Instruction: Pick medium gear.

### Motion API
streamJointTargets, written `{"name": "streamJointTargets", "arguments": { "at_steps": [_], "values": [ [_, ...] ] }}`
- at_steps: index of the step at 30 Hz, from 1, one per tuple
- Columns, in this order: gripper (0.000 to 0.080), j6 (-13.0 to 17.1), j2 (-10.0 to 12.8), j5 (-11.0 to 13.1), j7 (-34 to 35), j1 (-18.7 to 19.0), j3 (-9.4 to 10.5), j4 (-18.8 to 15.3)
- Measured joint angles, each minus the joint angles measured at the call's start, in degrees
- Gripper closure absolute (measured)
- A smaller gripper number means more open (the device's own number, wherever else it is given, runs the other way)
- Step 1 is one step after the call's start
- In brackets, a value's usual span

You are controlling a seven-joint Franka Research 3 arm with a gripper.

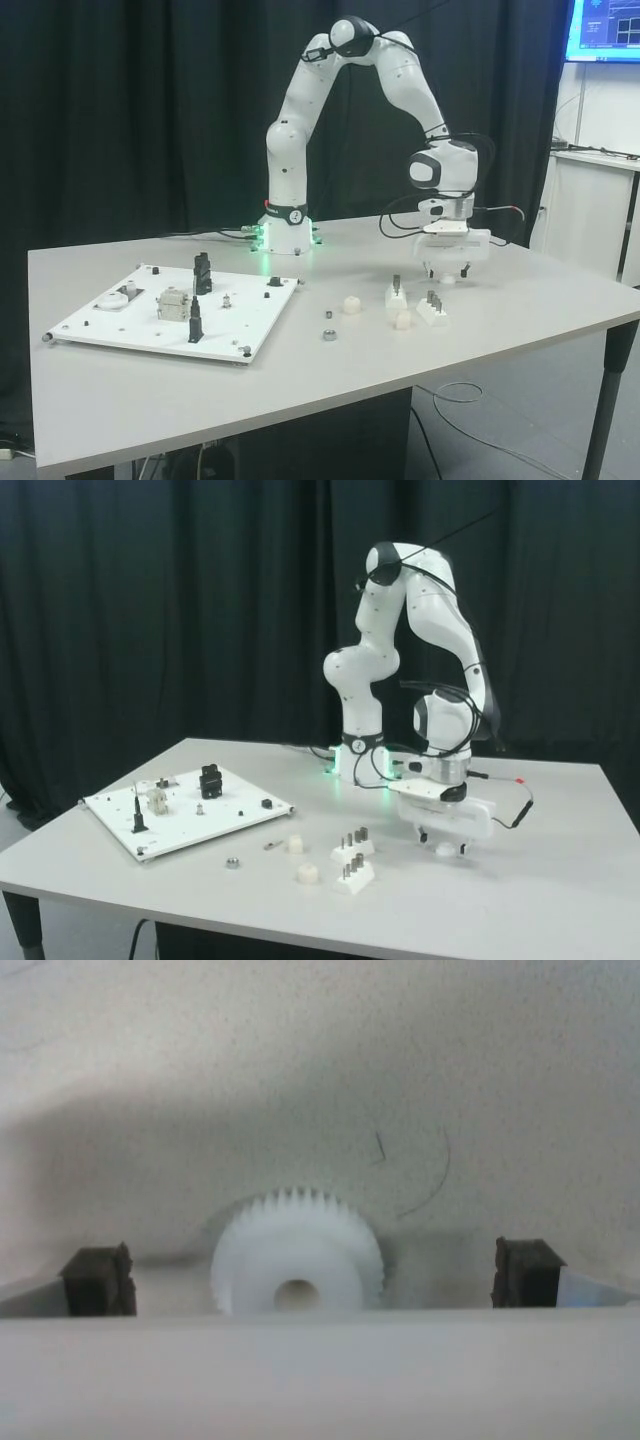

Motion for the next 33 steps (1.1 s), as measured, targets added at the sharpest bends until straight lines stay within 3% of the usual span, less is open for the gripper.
{"name": "streamJointTargets", "arguments": {
  "at_steps": [12,33],
  "values": [
    [0.0003,0.4,0.6,0.6,0.8,-0.6,0.83,0.3],
    [0.0003,2.5,1.6,1.1,0.8,-5.6,5.79,0.5]
  ]
}}
